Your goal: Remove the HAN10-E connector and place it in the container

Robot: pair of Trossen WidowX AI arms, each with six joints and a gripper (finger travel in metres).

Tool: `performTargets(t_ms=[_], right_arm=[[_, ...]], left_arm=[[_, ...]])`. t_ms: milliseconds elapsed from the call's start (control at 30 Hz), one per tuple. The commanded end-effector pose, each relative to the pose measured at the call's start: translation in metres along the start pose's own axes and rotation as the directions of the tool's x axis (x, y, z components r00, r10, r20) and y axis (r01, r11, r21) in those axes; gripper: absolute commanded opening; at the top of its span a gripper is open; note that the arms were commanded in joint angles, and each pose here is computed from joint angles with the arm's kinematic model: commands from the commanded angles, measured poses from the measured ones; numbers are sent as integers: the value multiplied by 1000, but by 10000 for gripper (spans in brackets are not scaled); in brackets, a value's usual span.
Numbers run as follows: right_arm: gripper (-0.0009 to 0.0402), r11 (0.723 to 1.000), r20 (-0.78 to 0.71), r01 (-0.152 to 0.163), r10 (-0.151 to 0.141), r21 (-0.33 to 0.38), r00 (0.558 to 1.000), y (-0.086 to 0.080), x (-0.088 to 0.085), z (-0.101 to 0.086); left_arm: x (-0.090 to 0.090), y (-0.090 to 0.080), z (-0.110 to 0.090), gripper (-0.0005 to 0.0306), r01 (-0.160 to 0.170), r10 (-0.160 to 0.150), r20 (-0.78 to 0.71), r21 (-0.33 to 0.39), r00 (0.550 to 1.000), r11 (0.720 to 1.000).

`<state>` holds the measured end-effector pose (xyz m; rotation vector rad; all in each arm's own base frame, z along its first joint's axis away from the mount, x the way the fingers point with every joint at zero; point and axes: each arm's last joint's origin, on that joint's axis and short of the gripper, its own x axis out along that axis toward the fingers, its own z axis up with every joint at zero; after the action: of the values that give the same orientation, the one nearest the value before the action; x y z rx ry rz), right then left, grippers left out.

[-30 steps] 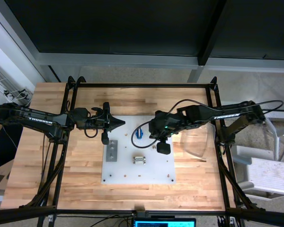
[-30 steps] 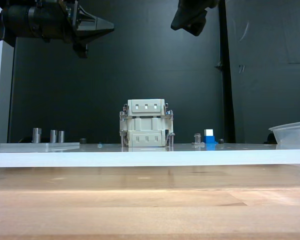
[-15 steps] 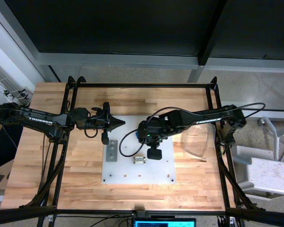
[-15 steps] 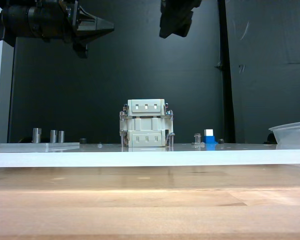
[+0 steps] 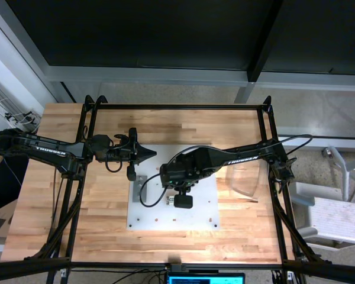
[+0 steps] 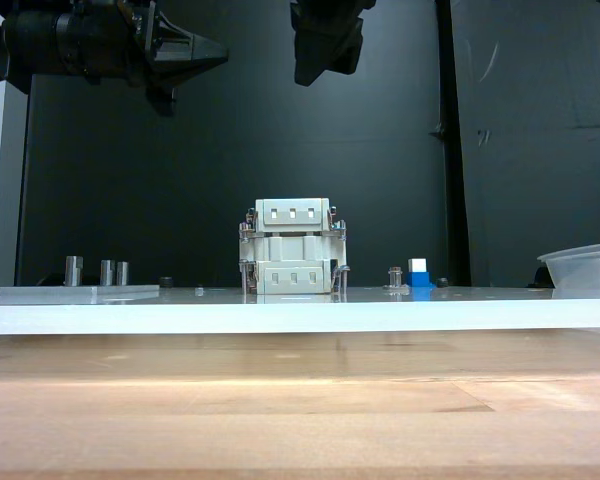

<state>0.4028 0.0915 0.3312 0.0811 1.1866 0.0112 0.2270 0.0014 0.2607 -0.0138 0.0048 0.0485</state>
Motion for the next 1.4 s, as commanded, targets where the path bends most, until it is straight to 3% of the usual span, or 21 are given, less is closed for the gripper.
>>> performTargets(t_ms=[33, 300, 400, 833, 1000, 1400], right_arm=[[0, 1000, -14, -1, 1, 5, 1000, 6, 6, 2], [1, 1000, -39, 2, -2, 2, 999, 15, 22, 4], [16, 1000, -51, 21, -22, -7, 998, 18, 30, 4], [216, 999, -64, 34, -34, -5, 997, 21, 47, 2], [269, 1000, -54, 29, -30, -8, 998, 22, 55, 1], [283, 1000, -46, 24, -24, -16, 999, 23, 74, -4]], left_arm=[[0, 0, 0, 0, 0, 0, 0, 0, 1000, 1000], [0, 0, 0, 0, 0, 0, 0, 0, 1000, 1000], [0, 0, 0, 0, 0, 0, 0, 0, 1000, 1000], [0, 0, 0, 0, 0, 0, 0, 0, 1000, 1000], [0, 0, 0, 0, 0, 0, 0, 0, 1000, 1000], [0, 0, 0, 0, 0, 0, 0, 0, 1000, 1000]])
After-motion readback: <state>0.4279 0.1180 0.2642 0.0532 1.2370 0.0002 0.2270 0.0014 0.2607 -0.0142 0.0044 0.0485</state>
